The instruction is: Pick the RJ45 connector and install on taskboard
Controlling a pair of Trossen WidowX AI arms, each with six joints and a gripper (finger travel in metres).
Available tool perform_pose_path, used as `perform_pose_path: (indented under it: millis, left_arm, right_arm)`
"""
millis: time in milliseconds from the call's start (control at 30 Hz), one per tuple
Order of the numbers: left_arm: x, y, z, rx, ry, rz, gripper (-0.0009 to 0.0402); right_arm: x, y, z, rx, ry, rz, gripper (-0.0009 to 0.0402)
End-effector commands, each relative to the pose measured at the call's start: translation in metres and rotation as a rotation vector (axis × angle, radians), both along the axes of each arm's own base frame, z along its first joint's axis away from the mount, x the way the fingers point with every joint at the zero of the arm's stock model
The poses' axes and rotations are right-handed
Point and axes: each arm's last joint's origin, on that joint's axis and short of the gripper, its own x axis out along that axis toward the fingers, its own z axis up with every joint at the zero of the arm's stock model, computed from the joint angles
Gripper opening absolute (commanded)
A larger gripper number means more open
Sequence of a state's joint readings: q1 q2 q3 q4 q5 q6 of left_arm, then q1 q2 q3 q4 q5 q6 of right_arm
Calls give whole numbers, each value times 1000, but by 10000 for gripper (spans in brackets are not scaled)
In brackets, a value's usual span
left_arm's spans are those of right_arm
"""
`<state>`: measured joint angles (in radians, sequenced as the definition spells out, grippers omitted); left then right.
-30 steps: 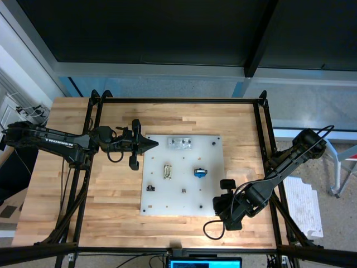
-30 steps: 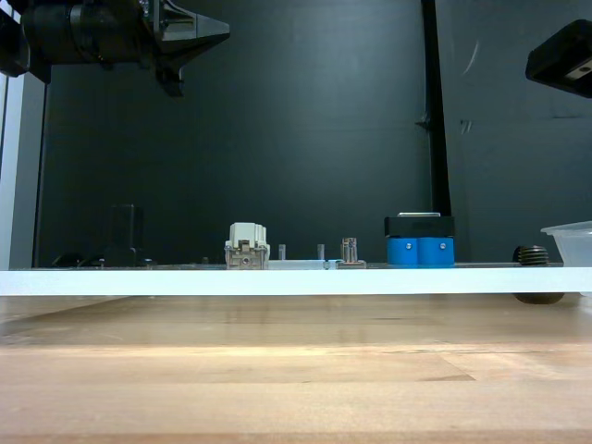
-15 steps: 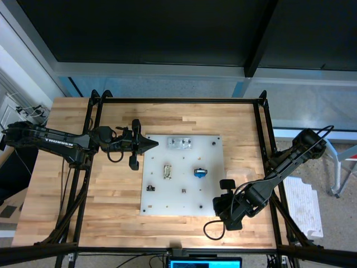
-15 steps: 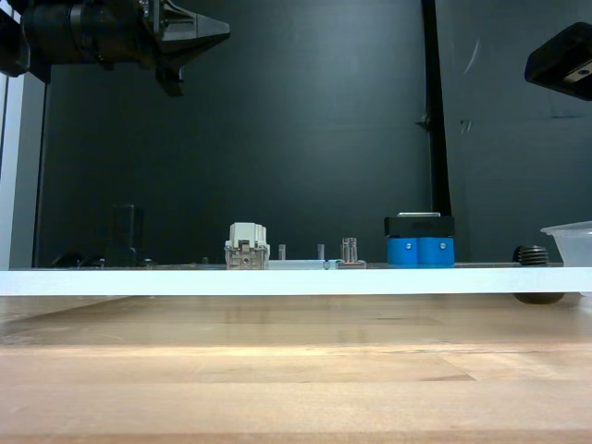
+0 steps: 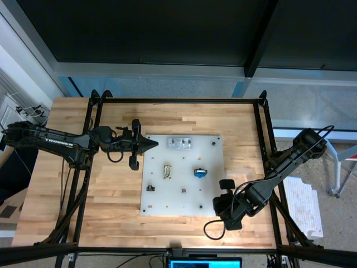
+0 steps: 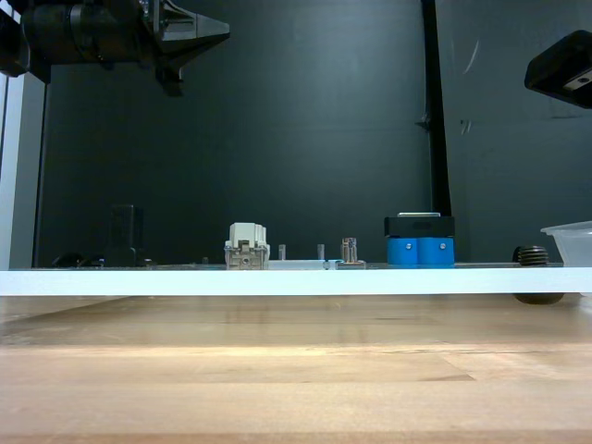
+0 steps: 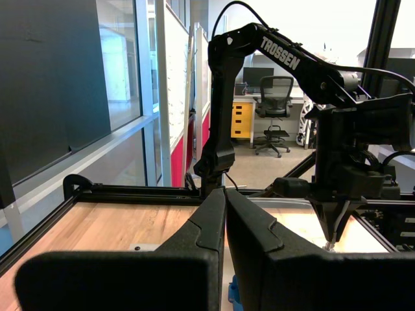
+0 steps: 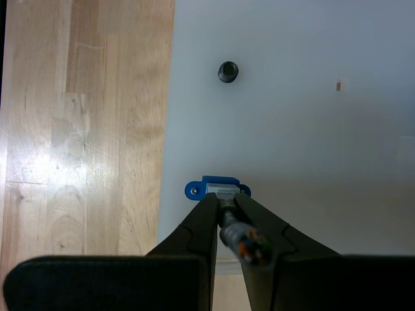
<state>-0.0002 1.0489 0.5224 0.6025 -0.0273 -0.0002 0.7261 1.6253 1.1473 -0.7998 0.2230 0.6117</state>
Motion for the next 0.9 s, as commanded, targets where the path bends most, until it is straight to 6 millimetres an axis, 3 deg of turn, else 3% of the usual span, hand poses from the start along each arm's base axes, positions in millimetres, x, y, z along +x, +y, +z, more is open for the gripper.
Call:
perform_pose_path:
  millis: [33, 900]
  left_arm:
    - [0, 0, 0, 0, 0, 0, 0]
    - [0, 0, 0, 0, 0, 0, 0]
  right_arm:
    - [-1, -1, -4, -3, 12, 1, 2]
    - [-3, -2, -6, 3, 14, -1, 8]
